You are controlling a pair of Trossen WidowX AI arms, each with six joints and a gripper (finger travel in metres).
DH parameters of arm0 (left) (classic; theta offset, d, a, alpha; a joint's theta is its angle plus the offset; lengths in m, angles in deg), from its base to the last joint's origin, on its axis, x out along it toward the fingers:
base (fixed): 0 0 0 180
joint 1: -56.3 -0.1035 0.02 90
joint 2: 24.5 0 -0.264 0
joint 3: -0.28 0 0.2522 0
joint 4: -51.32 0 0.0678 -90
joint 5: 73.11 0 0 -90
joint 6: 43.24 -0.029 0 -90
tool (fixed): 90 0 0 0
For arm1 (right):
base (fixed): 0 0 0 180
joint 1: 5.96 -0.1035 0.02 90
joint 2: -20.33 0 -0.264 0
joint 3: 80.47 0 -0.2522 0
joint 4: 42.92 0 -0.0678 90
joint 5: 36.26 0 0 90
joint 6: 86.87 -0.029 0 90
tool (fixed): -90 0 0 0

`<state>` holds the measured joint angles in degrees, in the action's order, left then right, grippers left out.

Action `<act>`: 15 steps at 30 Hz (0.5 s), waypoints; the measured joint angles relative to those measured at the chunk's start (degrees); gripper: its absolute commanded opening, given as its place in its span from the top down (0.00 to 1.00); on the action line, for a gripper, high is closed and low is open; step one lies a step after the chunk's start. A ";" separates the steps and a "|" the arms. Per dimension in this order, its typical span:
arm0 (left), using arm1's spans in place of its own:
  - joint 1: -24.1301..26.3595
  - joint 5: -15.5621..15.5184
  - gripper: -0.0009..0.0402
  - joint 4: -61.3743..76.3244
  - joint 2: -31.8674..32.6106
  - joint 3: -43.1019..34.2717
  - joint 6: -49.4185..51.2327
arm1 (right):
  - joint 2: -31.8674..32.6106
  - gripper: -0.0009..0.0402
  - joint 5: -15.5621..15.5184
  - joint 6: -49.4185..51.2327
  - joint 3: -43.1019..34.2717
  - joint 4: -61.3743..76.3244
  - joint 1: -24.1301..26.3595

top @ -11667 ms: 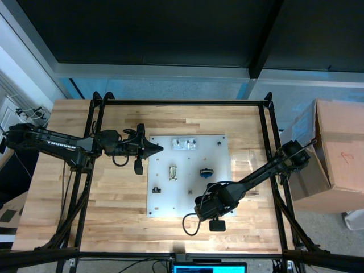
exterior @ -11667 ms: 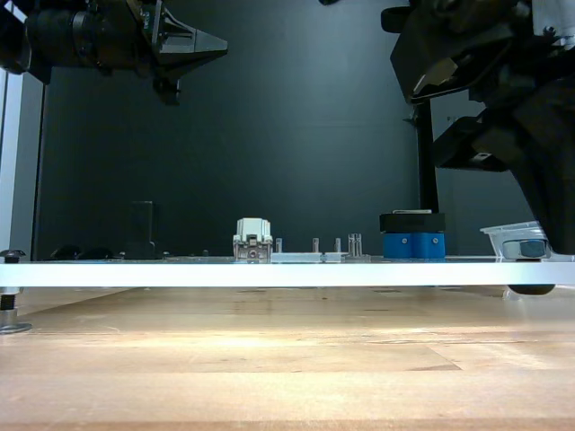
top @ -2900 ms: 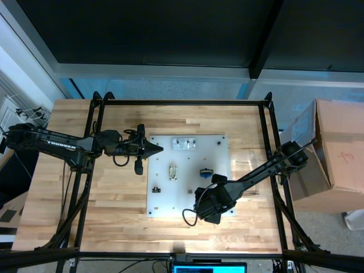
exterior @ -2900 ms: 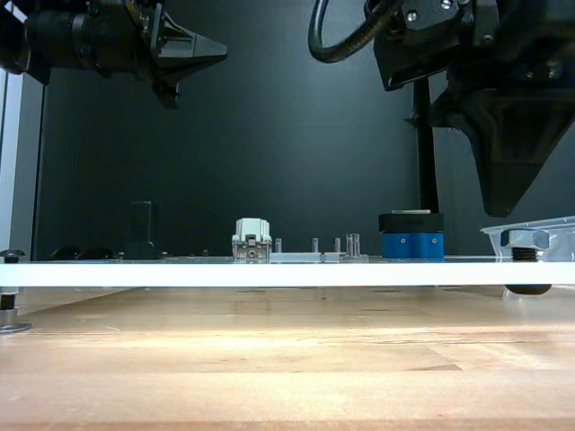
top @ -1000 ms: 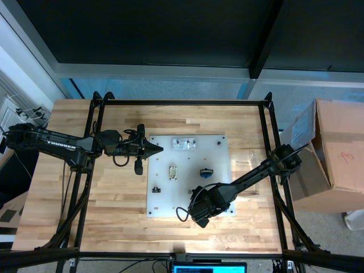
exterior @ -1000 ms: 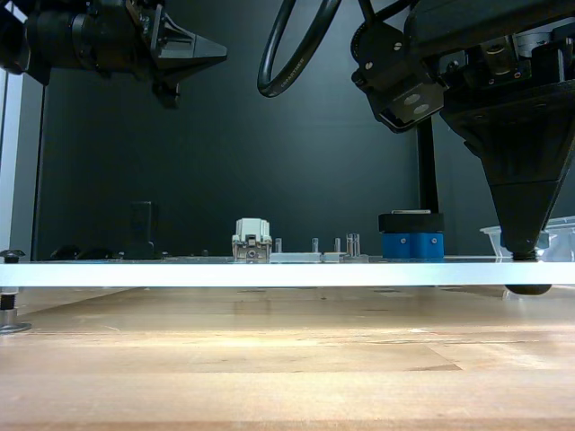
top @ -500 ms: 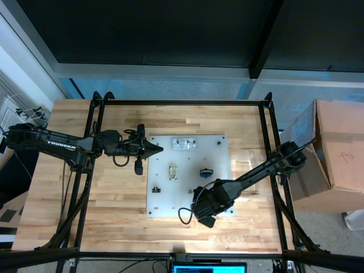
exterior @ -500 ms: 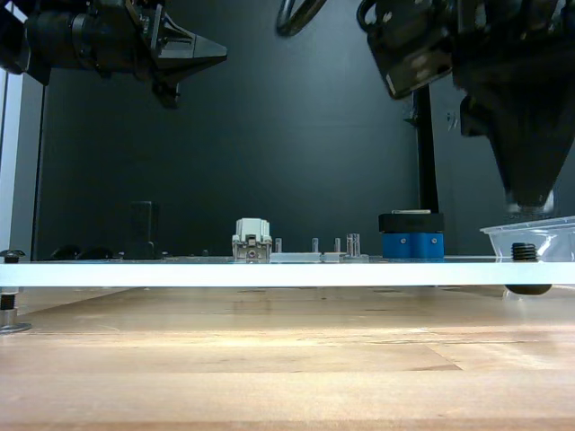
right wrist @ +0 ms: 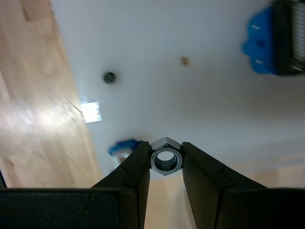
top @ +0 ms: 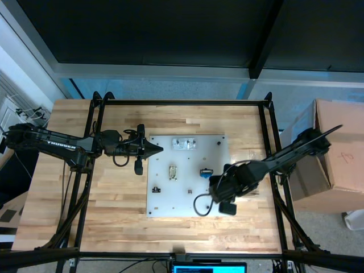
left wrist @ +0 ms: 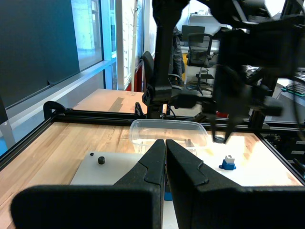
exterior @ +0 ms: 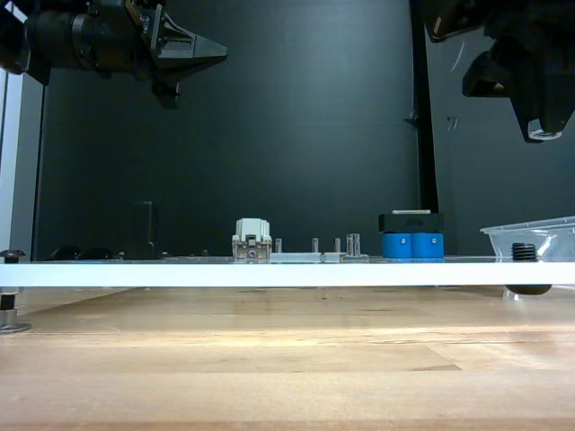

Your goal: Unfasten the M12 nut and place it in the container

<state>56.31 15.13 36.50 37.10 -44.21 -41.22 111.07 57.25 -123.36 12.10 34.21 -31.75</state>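
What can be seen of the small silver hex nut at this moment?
The small silver hex nut is shiny metal, six-sided, its threaded bore facing the wrist camera. It is held by two opposite flats between the black fingers of the right gripper, high above the white board and clear of its bare black ribbed stud. Nothing else touches it. The left gripper, shut, hovers over the board's left edge.

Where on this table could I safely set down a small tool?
Bare wood lies left of the white board and before its near edge. The left gripper hovers shut over its far left edge. Crowded: the near right corner, where the right gripper holds the small silver nut aloft by the black ribbed stud and clear container.
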 measured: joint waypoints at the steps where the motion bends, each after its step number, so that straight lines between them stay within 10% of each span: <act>1: 0.00 0.00 0.98 0.00 0.00 0.00 0.00 | -1.68 0.88 -0.02 0.22 1.36 0.33 0.44; 15: 0.00 0.02 0.98 0.00 0.00 0.00 -0.02 | -24.57 0.88 -0.07 3.02 21.73 4.39 7.32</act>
<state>56.31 15.15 36.50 37.10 -44.21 -41.24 86.50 57.18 -120.35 33.83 38.61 -24.42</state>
